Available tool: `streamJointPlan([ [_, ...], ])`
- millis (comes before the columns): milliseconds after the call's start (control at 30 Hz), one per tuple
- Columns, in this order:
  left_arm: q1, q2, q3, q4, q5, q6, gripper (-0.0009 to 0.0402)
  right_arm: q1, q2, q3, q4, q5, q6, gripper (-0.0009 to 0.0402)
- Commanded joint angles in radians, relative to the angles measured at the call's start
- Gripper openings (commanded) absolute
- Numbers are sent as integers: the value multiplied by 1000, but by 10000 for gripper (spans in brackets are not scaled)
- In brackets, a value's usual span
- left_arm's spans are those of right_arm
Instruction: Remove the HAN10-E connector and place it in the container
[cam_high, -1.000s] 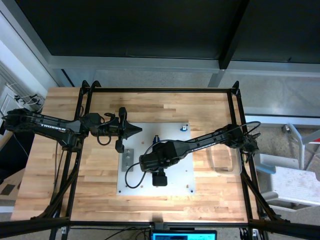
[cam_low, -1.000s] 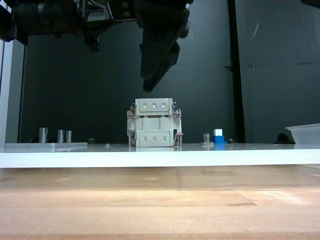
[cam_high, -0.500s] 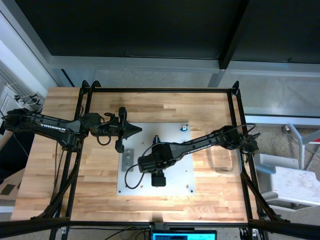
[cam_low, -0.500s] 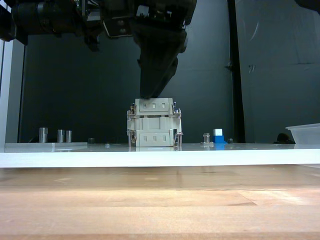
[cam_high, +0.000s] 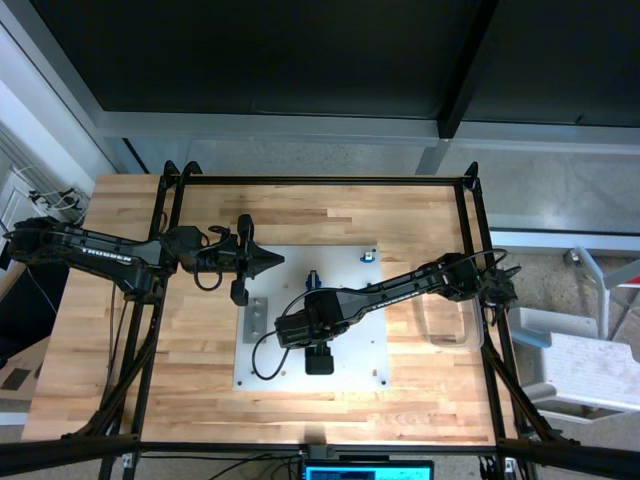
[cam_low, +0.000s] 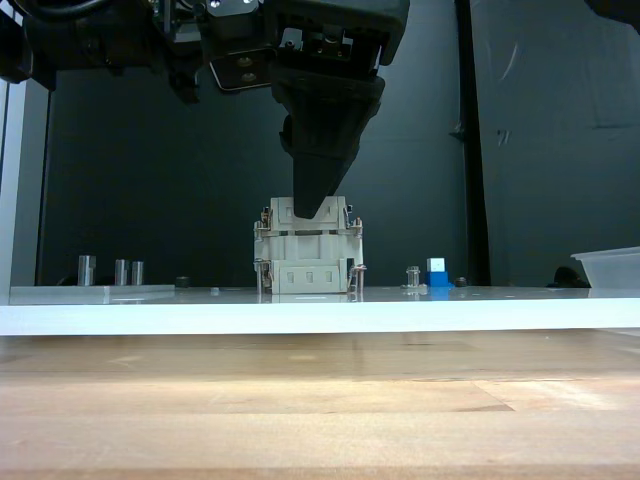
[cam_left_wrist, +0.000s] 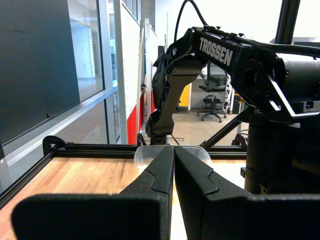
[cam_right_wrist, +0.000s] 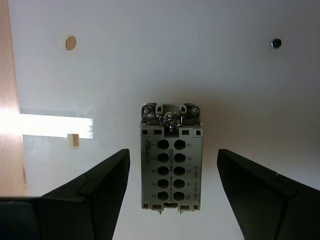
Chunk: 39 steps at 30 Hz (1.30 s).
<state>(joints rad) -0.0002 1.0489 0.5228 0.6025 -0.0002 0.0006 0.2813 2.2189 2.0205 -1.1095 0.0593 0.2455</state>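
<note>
Face-up HAN10-E connector (cam_low: 308, 255) straddled by right hand (cam_right_wrist: 172, 156); left hand (cam_high: 274, 260) aloft.

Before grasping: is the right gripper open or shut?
Open: right gripper straddles the HAN10-E connector, gap either side. Left gripper shut, parked over board edge.
</note>
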Motion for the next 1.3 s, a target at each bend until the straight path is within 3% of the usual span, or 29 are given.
streamJointPlan([
  [33, 0, 0, 0, 0, 0, 0, 0, 0, 0, 0, 1, 1, -4, 229],
  [500, 0, 0, 0, 0, 0, 0, 0, 1, 0, 0, 4, 11, -18, 220],
  [900, 0, 0, 0, 0, 0, 0, 0, 3, 0, -35, 40, 0, -19, 216],
  [1300, 0, 0, 0, 0, 0, 0, 0, 3, -1, -34, 43, -9, -20, 90],
])
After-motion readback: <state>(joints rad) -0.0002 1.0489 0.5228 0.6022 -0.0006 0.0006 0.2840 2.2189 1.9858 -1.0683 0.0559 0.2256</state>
